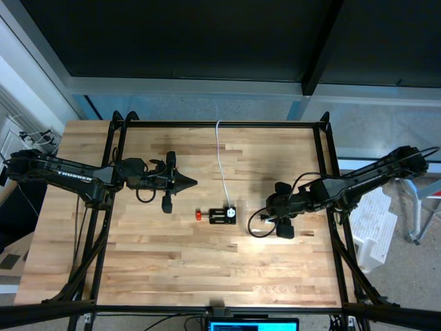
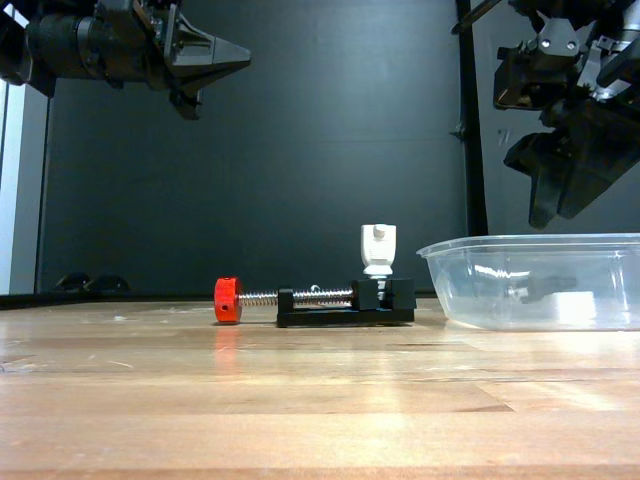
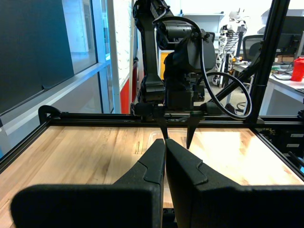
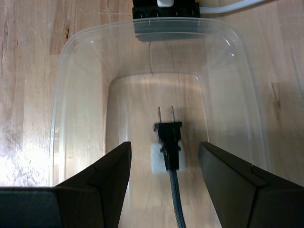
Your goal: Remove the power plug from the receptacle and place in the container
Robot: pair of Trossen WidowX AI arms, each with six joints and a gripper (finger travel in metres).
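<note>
The wooden desk (image 1: 172, 269) carries everything, with a black arm reaching inward from each side. The left gripper (image 3: 165, 142) hangs high over the desk's left half, well apart from the work. The low view shows only its pointed tip in profile, while its own wrist view shows the jaws pressed together with nothing between them. The right gripper (image 4: 165, 147) hovers above the container (image 2: 520, 243), jaws spread wide and holding nothing, which the right wrist view makes plain and the high view does not. The clear container sits on the desk just right of the black vise (image 2: 345, 300). From above it is nearly lost under the arm, yet the low view shows its walls and rim. The vise grips the white receptacle (image 2: 378, 245), with the red-orange knob (image 2: 227, 300) at its left end and the white cable (image 1: 222, 158) running to the far edge. The power plug (image 4: 168, 135) lies flat on the container's floor, prongs toward the vise, partly over a white sticker (image 4: 156, 159), apart from the receptacle
</note>
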